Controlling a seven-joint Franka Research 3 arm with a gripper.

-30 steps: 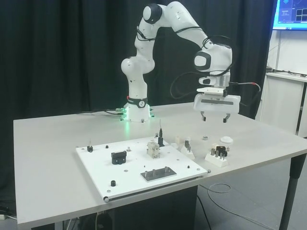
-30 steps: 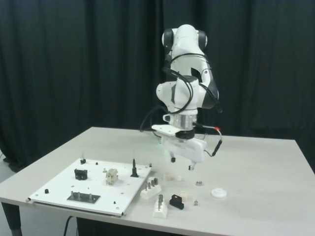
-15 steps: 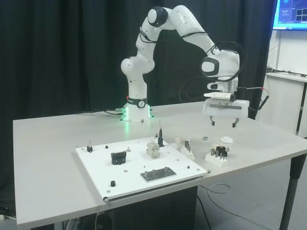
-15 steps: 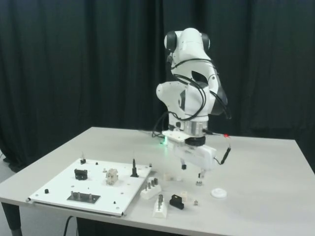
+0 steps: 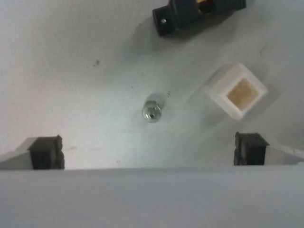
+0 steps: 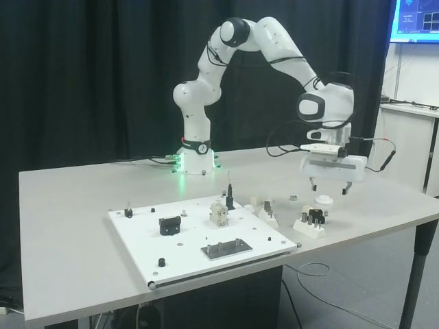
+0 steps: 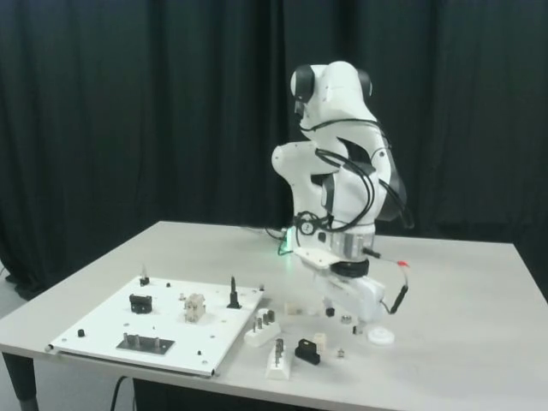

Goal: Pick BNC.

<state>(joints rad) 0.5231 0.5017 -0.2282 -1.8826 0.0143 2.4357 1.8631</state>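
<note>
One second on, arm has swung out and lowered; jaws wide open, empty, now straddling small BNC (image 5: 152, 110) on surface (image 5: 71, 71).

No legible text, label, brand, number or sign found in any view, faint white marks seen on the wall screen (image 6: 416, 20) at 1 o'clock in the first room view, too small to be read, nothing printed made out on the arm or worktop parts

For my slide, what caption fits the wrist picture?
Open end effector hovering over a small BNC on the grey table, beside a white block and a black part.
</note>
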